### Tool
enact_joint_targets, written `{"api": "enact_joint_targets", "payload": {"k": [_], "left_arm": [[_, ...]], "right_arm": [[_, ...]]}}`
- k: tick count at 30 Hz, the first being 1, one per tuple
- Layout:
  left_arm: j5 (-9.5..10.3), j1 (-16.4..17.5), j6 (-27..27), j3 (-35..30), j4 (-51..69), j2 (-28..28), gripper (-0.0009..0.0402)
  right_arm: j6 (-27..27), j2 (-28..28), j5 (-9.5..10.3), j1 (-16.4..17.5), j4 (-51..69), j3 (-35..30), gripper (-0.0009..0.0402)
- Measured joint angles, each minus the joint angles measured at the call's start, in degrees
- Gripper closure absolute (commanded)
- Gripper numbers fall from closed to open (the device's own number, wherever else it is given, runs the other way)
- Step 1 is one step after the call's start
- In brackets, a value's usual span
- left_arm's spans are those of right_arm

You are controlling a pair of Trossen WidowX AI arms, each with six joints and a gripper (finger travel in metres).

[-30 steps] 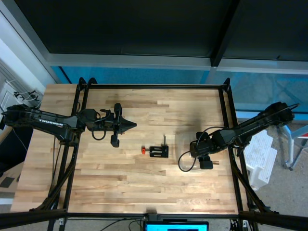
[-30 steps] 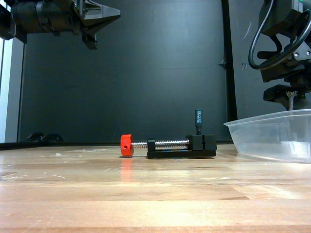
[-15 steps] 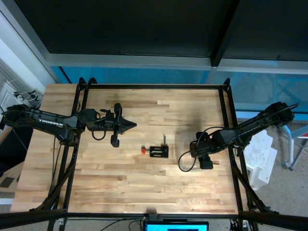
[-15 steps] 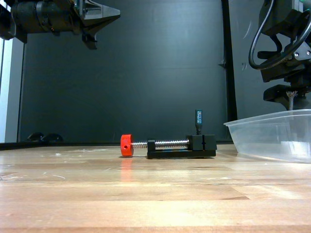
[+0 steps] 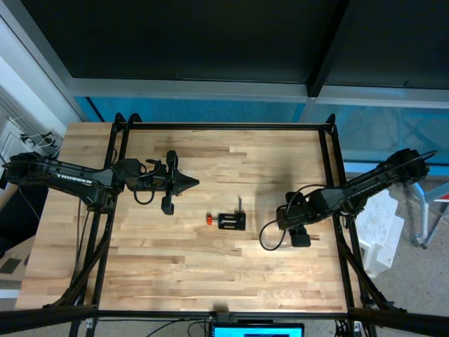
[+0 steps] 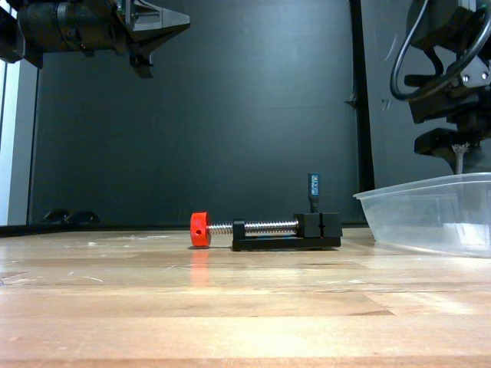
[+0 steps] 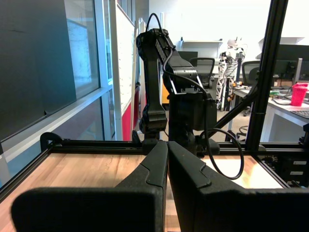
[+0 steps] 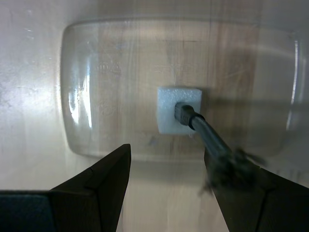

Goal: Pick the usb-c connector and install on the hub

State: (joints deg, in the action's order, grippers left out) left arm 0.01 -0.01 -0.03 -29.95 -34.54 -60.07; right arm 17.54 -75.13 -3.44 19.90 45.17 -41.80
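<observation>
The hub [image 5: 231, 221] lies mid-table, a black block [image 6: 285, 231] with a red-orange knob [image 6: 199, 229] at its left end and a thin grey stem [image 6: 313, 188] standing up. The usb-c connector [image 8: 183, 114] is a small dark-grey plug resting on a white foam square [image 8: 178, 109] inside the clear tray [image 8: 67, 96]. A dark stalk runs from it toward one finger. My right gripper [image 8: 166, 193] hangs open above the tray [image 5: 283, 216], not touching the plug. My left gripper [image 5: 188, 182] is shut and empty, high up and left of the hub [image 7: 167, 159].
The clear plastic tray [image 6: 414, 201] stands right of the hub on the wooden table [image 5: 210, 274]. A black frame [image 5: 224, 126] borders the table's back and sides. A loop of cable [image 5: 270, 239] hangs from the right arm.
The right gripper has risen slightly above the tray. The left arm and the hub have not moved.
</observation>
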Motion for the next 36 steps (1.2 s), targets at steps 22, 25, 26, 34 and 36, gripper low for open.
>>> {"api": "enact_joint_targets", "payload": {"k": [22, 25, 26, 34, 36], "left_arm": [[0.02, 0.0, 0.0, 0.0, 0.0, 0.0, 0.0393], [0.02, 0.0, 0.0, 0.0, 0.0, 0.0, 0.0393], [0.02, 0.0, 0.0, 0.0, 0.0, 0.0, 0.0393], [0.02, 0.0, 0.0, 0.0, 0.0, 0.0, 0.0393], [0.0, 0.0, 0.0, 0.0, 0.0, 0.0, 0.0393]], "right_arm": [[0.0, 5.4, -0.48, 0.0, 16.0, -10.3, 0.0181], [0.0, 5.9, -2.19, 0.0, 18.7, -12.3, 0.0181], [0.1, 6.0, -2.86, 0.0, 19.0, -12.8, 0.0181], [1.6, 6.4, -3.02, -0.1, 20.2, -14.6, 0.0181], [1.7, 6.4, -3.02, -0.1, 20.6, -14.6, 0.0181]]}}
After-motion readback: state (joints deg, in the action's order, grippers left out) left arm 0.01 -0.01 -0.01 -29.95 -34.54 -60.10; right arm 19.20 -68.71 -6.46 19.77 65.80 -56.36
